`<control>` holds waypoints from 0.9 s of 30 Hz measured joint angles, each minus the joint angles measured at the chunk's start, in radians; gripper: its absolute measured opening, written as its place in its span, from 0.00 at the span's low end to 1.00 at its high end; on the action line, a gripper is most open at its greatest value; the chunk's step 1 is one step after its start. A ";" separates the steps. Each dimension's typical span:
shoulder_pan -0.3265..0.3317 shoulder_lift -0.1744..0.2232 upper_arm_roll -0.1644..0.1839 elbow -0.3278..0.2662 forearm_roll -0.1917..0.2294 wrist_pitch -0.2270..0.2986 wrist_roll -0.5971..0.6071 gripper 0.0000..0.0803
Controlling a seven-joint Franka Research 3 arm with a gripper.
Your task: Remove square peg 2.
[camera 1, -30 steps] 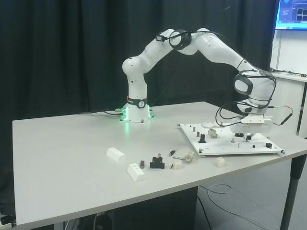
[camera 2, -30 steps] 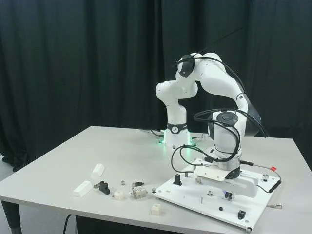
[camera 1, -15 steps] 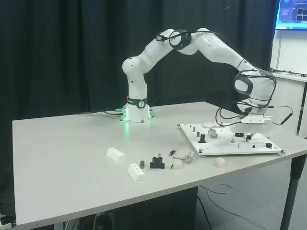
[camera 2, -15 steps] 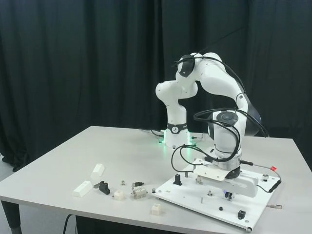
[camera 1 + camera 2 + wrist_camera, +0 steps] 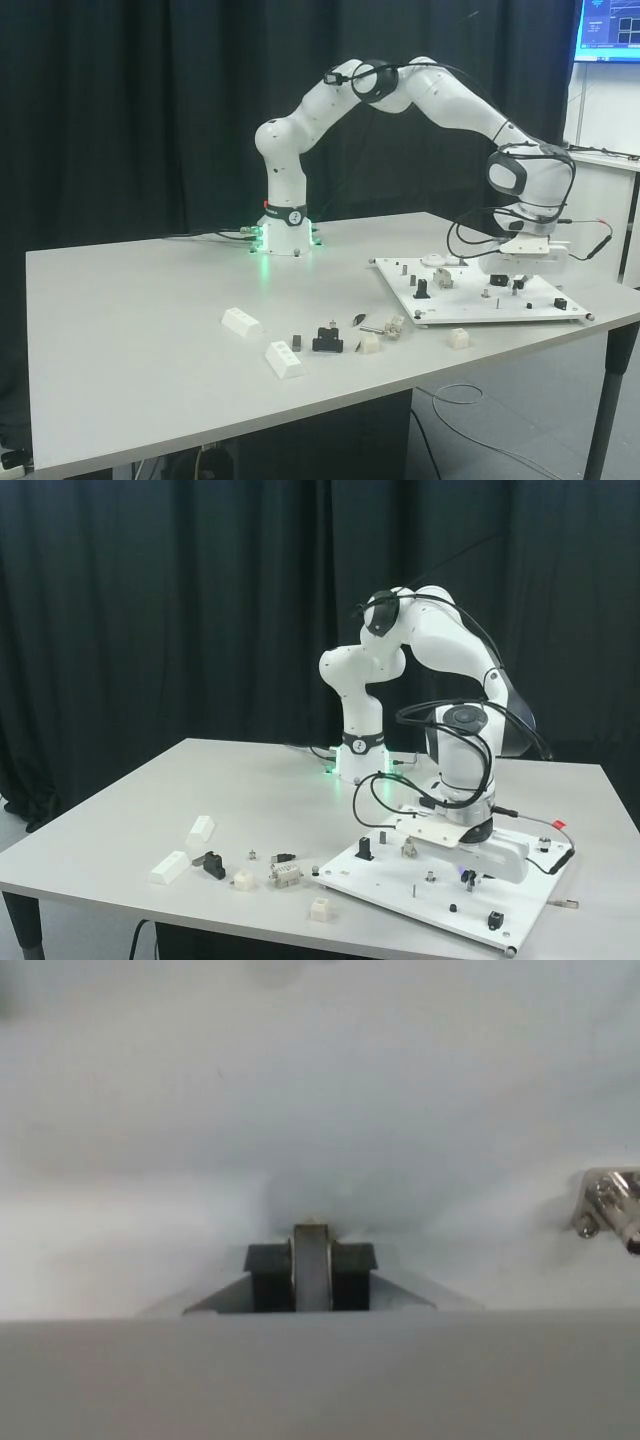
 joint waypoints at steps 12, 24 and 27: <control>0.000 -0.027 0.000 -0.014 0.000 -0.005 0.007 0.10; 0.000 -0.052 -0.003 -0.028 -0.002 -0.014 0.009 0.10; 0.000 -0.060 -0.003 -0.036 -0.006 -0.014 0.009 0.10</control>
